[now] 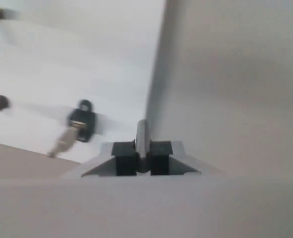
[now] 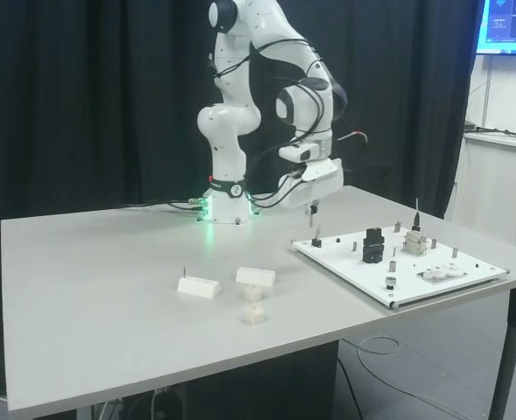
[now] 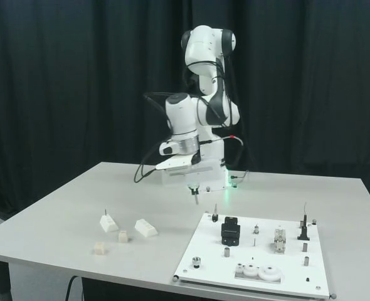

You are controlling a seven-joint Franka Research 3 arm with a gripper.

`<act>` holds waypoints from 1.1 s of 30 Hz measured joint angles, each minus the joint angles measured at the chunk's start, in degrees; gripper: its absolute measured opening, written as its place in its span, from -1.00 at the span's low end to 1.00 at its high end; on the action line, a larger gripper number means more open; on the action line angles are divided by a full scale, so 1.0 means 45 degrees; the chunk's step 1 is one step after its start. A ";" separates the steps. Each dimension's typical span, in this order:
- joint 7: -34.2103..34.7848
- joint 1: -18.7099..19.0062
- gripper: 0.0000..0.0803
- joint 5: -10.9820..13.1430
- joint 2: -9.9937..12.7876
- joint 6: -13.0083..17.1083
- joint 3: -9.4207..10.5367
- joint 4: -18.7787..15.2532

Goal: Insert round peg 2.

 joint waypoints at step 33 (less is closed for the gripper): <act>0.9439 0.1400 -0.86 -0.1291 -0.0932 -0.0260 0.3548 -0.0236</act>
